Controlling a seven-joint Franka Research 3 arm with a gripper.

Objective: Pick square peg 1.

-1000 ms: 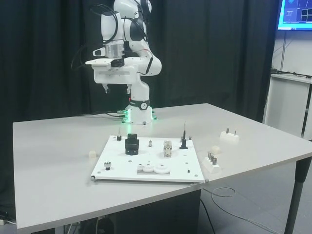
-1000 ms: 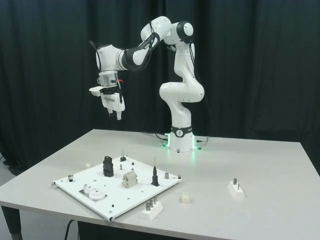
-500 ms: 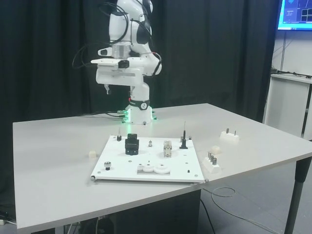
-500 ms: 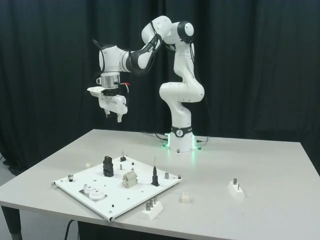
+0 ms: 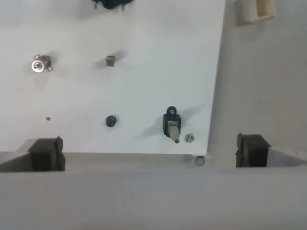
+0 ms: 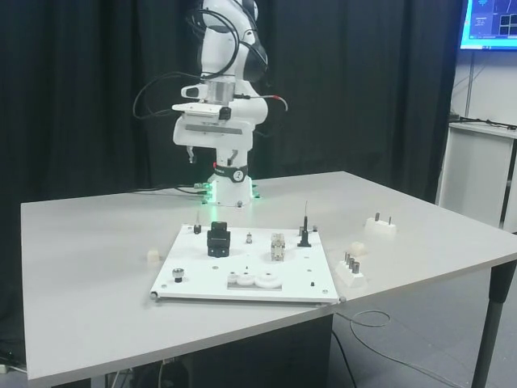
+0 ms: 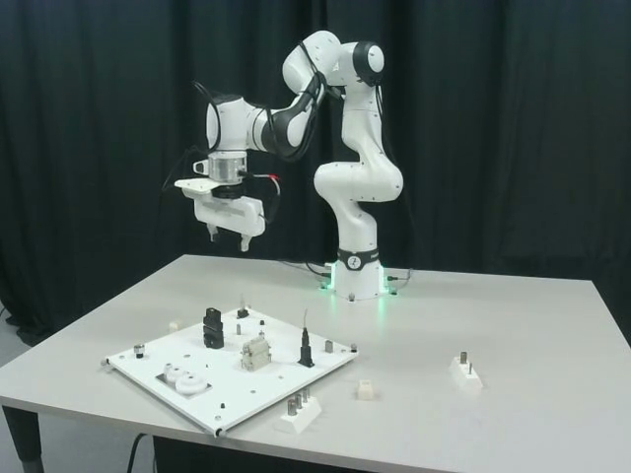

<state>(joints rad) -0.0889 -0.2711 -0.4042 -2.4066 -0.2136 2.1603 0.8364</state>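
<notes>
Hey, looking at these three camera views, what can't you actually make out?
- Which piece is square peg 1: the parts on the white board are too small in both room views.
- The white block: cut off by the wrist picture's edge.
- The black part: also cut off by that edge.
- The pegs in the white holder: too small to tell their shape.

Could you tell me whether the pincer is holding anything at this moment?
No, the pincer hangs high above the white board, with nothing between its spread fingers in the wrist view.
</notes>
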